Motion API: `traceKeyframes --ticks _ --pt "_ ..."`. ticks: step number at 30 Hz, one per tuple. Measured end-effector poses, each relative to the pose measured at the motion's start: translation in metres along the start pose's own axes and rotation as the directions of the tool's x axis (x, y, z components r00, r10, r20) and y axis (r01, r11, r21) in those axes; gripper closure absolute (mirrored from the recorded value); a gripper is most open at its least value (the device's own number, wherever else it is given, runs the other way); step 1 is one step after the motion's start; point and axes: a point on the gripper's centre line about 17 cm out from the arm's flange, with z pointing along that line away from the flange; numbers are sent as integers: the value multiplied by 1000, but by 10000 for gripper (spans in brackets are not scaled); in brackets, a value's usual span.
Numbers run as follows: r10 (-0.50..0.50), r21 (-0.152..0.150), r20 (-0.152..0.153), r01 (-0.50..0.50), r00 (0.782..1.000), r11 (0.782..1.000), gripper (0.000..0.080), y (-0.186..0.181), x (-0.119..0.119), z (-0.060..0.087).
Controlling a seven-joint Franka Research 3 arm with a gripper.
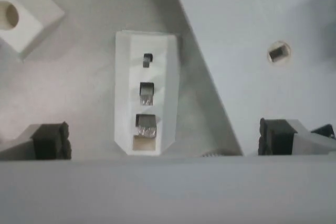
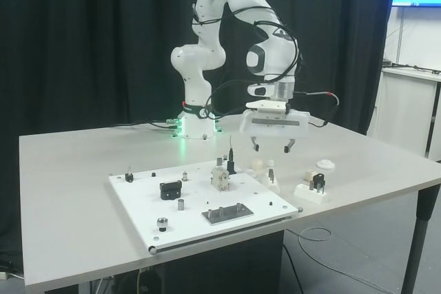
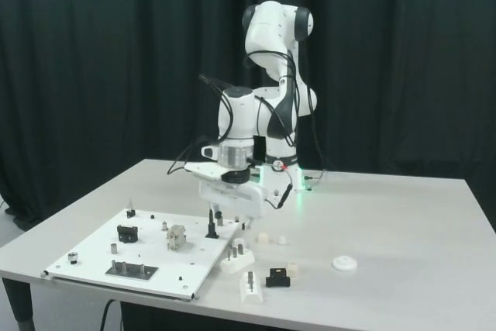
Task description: Pick square peg 3.
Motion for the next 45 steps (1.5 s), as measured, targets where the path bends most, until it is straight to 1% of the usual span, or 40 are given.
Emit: traceKeyframes --ticks 7,11,22,33,45 --pt "-17 1 17 17 1000 1000 3 -3 -3 10" --pt "-12 6 33 12 999 1000 3 -6 -8 16" --pt "-18 1 69 18 997 1000 3 -12 -24 36" --pt "-16 -8 78 16 997 1000 3 -9 -27 47" --pt "8 4 75 -8 997 1000 3 -9 -33 63"
